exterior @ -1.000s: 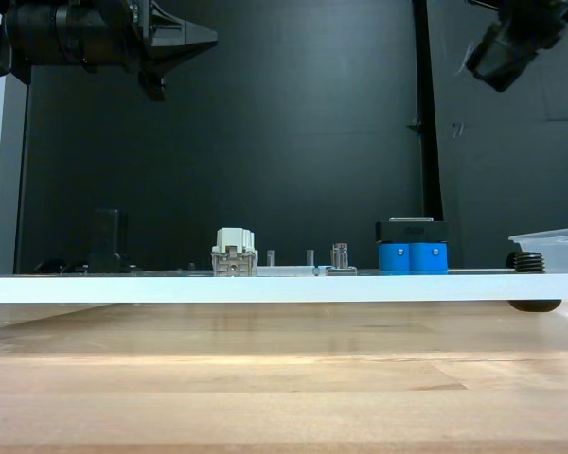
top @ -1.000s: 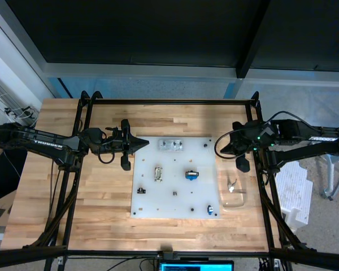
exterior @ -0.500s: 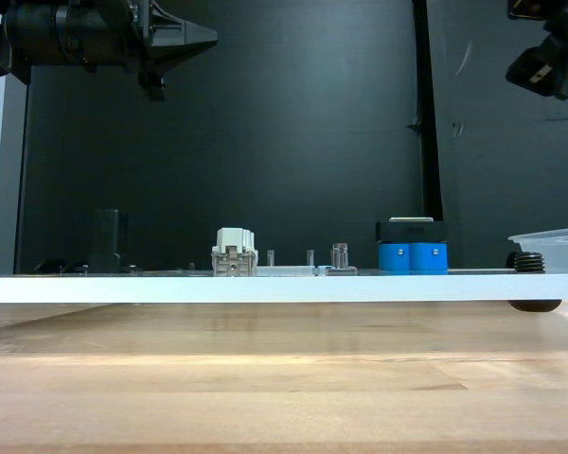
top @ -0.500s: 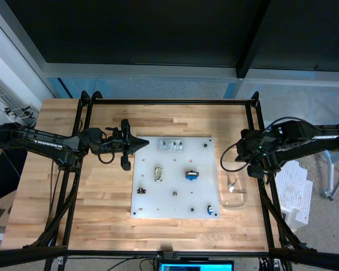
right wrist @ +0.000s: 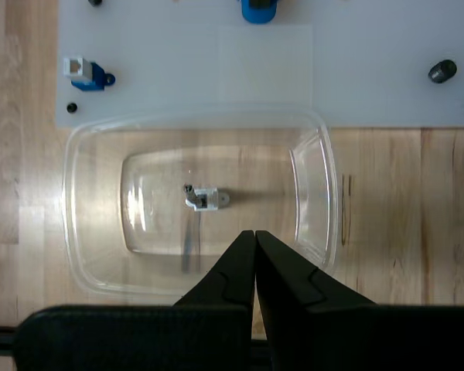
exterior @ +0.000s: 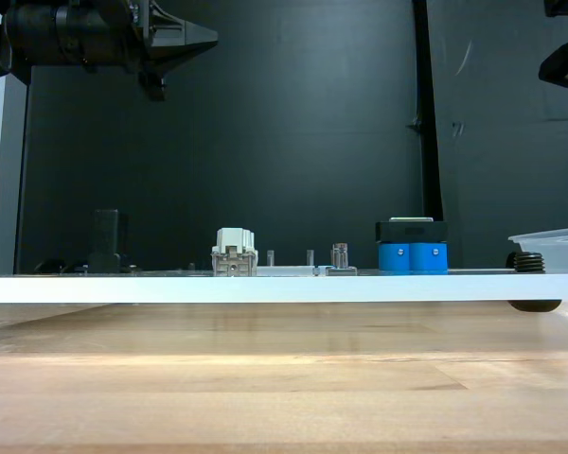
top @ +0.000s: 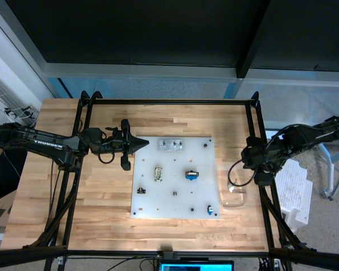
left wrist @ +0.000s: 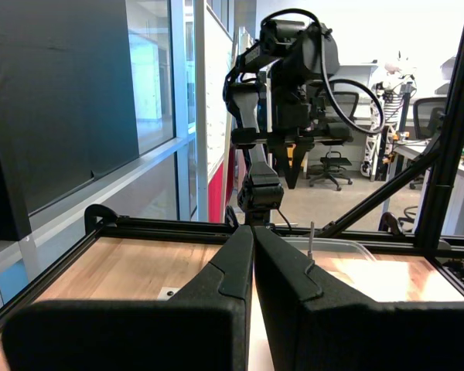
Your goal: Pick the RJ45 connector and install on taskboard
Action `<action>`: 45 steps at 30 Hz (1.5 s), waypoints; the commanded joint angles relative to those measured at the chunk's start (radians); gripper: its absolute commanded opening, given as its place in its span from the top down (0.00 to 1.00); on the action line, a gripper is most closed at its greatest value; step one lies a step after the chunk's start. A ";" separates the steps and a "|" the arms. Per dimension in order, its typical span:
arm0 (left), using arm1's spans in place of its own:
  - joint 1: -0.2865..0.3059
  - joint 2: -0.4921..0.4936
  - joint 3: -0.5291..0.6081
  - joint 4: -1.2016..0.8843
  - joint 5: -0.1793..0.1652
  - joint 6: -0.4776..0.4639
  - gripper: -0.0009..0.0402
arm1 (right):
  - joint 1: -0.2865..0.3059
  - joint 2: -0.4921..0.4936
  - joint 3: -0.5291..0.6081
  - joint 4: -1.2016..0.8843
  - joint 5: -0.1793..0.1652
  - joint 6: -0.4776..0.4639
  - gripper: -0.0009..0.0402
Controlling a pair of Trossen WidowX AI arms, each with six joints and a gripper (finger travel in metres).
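Note:
The RJ45 connector (right wrist: 205, 199), a tiny clear-silvery plug, lies inside a small clear tray (right wrist: 319, 162) just off the taskboard's right edge. The taskboard (top: 158, 197) is a white square panel carrying blue, black and silver fittings. My right gripper (right wrist: 254, 235) hangs high above the tray's outer side, pointing straight down, fingers shut and holding nothing. In the high view, the right gripper (top: 259, 179) sits to the right of the tray (top: 235, 202). My left gripper (top: 146, 144) hovers shut at the taskboard's left edge, well above it, with nothing in it.
A black metal frame (top: 169, 102) surrounds the wooden table. On the taskboard stand a blue socket block (exterior: 412, 255), a grey-white connector (exterior: 234, 253) and a silver block (top: 172, 145). A small blue socket (right wrist: 83, 72) sits near the tray.
The right arm has swung from over the taskboard's right edge out to the right and nearer, and now points down beside the tray. The left arm has not moved.

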 commanded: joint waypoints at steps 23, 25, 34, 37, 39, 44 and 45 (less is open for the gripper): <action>0.000 0.000 0.000 0.000 0.000 0.000 0.98 | 0.206 0.105 -0.099 0.048 0.082 0.188 0.53; 0.000 0.000 0.000 0.000 0.000 0.000 0.98 | 0.208 0.119 -0.108 0.075 0.082 0.188 0.51; 0.000 0.000 0.000 0.000 0.000 0.000 0.98 | 0.225 0.165 -0.171 0.178 0.082 0.194 0.51; 0.000 0.000 0.000 0.000 0.000 0.000 0.98 | 0.230 0.165 -0.207 0.225 0.082 0.208 0.51; 0.000 0.000 0.000 0.000 0.000 0.000 0.98 | 0.233 0.165 -0.232 0.256 0.082 0.214 0.51; 0.000 0.000 0.000 0.000 0.000 0.000 0.98 | 0.245 0.169 -0.277 0.307 0.082 0.237 0.51; 0.000 0.000 0.000 0.000 0.000 0.000 0.98 | 0.246 0.171 -0.284 0.317 0.082 0.237 0.51</action>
